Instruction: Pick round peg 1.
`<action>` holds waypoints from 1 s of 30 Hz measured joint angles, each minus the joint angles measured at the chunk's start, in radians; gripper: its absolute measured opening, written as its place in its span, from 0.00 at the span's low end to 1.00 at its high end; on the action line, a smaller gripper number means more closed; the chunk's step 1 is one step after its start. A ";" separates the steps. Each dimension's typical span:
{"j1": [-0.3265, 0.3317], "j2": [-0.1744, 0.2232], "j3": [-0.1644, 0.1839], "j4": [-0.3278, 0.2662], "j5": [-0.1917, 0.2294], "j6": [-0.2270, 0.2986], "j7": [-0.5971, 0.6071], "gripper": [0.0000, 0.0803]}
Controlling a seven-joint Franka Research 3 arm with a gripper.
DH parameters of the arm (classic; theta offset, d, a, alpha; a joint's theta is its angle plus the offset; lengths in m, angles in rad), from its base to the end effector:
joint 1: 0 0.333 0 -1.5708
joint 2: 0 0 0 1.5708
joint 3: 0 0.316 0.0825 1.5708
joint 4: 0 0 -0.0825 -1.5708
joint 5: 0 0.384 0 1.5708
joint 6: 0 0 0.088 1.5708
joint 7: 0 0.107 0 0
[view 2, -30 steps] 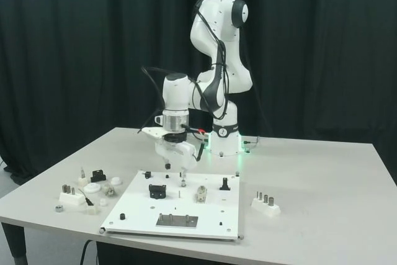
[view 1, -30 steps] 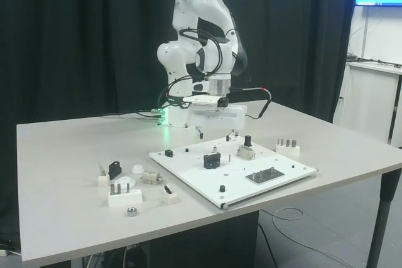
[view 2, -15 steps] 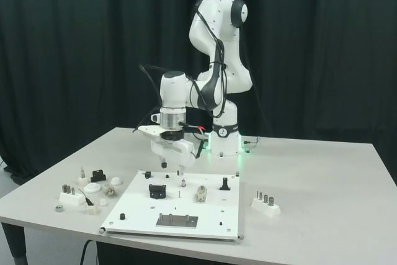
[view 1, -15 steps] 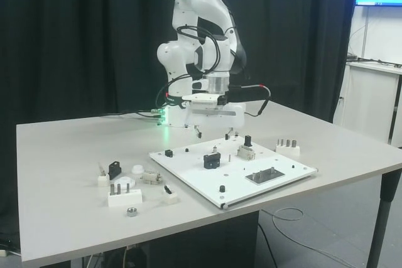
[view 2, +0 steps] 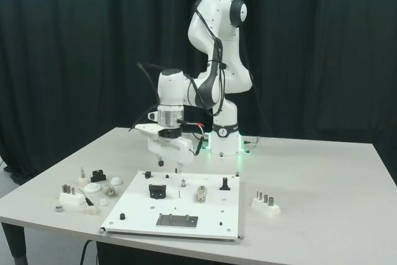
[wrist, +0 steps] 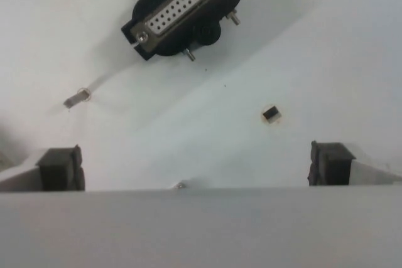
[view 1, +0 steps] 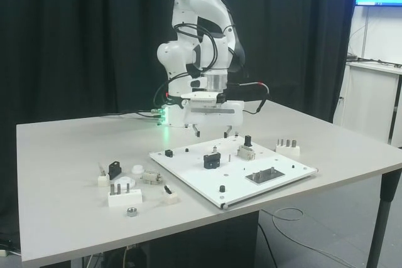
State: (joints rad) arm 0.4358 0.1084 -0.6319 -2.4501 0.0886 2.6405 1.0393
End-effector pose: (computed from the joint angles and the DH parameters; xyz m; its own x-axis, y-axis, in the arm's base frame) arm 0.4839 -0.1009 0.2741 0.2597 -0.9635 0.0651 -0.9607 -0.2646 -0.0840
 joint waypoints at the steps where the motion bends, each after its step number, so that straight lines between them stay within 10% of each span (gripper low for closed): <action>1: 0.000 -0.001 -0.001 0.000 0.000 0.000 -0.006 1.00; 14: 0.000 -0.017 -0.005 0.002 -0.002 0.000 -0.141 1.00; 30: 0.014 -0.058 0.037 0.003 0.000 -0.020 -0.744 1.00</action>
State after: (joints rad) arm 0.4503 0.0506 -0.5949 -2.4471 0.0883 2.6203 0.2950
